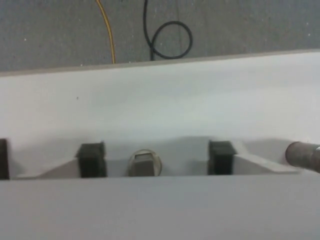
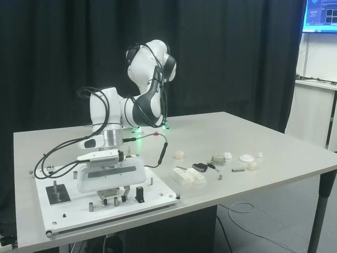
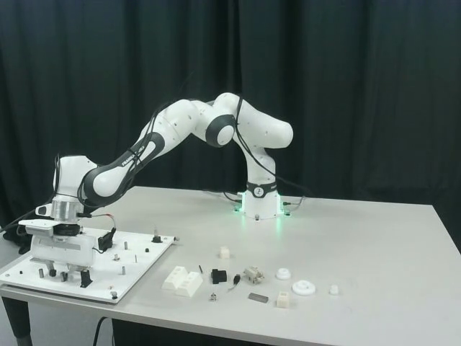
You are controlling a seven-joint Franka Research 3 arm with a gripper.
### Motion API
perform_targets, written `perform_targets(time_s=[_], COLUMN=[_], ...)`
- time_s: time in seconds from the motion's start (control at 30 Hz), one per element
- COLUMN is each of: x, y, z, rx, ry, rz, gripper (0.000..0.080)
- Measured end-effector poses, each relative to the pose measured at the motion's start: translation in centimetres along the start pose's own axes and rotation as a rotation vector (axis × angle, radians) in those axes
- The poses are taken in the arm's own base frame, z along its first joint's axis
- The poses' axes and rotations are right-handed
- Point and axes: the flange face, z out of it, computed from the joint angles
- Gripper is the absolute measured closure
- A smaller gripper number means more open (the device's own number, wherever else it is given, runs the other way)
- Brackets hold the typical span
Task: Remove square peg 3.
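1. i have the white arm's two-finger gripper (image 1: 156, 159) low over the white assembly board (image 2: 158, 203) at the table's near corner, its black-tipped fingers (image 1: 92, 160) set wide and holding nothing, so they can come down either side of the target.
2. between them in the wrist view stands a small grey square-topped peg (image 1: 144, 164), apart from both pads; i judge it to be square peg 3, still seated in the board.
3. from the peg, a grey metal post (image 1: 303, 155) stands out at 3 o'clock beyond the far finger, near enough to catch on a sideways drift.
4. in the second room view, loose white plastic parts (image 3: 184, 280) lie on the grey table (image 3: 374, 238) at 3 o'clock from the board, well apart and no obstacle.
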Motion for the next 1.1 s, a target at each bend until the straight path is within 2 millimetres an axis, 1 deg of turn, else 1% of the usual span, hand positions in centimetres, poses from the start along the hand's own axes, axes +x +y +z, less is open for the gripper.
perform_targets(time_s=[0.03,0.2,0.23,0.4,0.43,1.1], x=[0.02,0.08,0.07,-0.04,-0.04,0.16], y=[0.02,0.02,0.01,-0.31,-0.3,-0.36], z=[0.0,0.06,0.07,0.12,0.12,-0.14], rx=[0.0,0.001,0.001,0.009,0.009,0.009], ry=[0.0,-0.001,-0.003,-0.023,-0.023,-0.025], rz=[-0.003,-0.027,-0.029,-0.041,-0.046,-0.054], gripper=[0.0352,0.0352,0.0538,0.0538,0.0716,0.0725])
